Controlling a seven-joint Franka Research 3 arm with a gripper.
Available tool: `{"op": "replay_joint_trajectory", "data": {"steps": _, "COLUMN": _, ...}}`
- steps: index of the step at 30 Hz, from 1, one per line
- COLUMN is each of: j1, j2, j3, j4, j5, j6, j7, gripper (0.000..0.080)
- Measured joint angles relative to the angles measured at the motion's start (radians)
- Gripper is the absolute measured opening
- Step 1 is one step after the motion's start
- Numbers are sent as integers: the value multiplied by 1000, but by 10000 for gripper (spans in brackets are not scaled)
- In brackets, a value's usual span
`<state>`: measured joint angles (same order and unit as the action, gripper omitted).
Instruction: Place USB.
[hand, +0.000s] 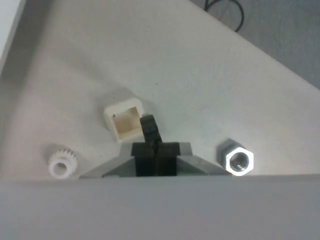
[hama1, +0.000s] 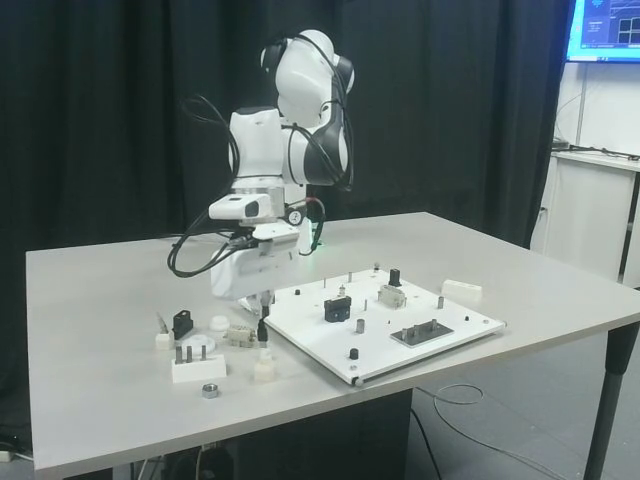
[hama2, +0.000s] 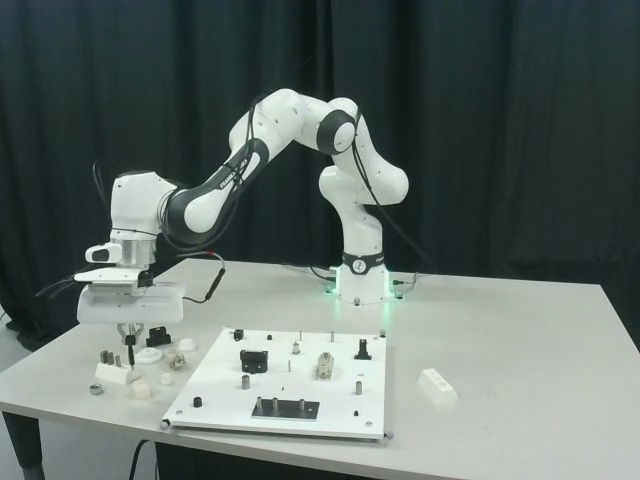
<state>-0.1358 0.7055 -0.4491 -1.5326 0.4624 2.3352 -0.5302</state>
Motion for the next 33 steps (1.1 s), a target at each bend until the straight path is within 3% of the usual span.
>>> {"op": "replay_joint_trajectory", "data": {"steps": 33, "j1": 0, "j2": 84, "j3": -24, "j4": 108, "j5": -5, "j6": -126, "j7": 89, "gripper": 9}}
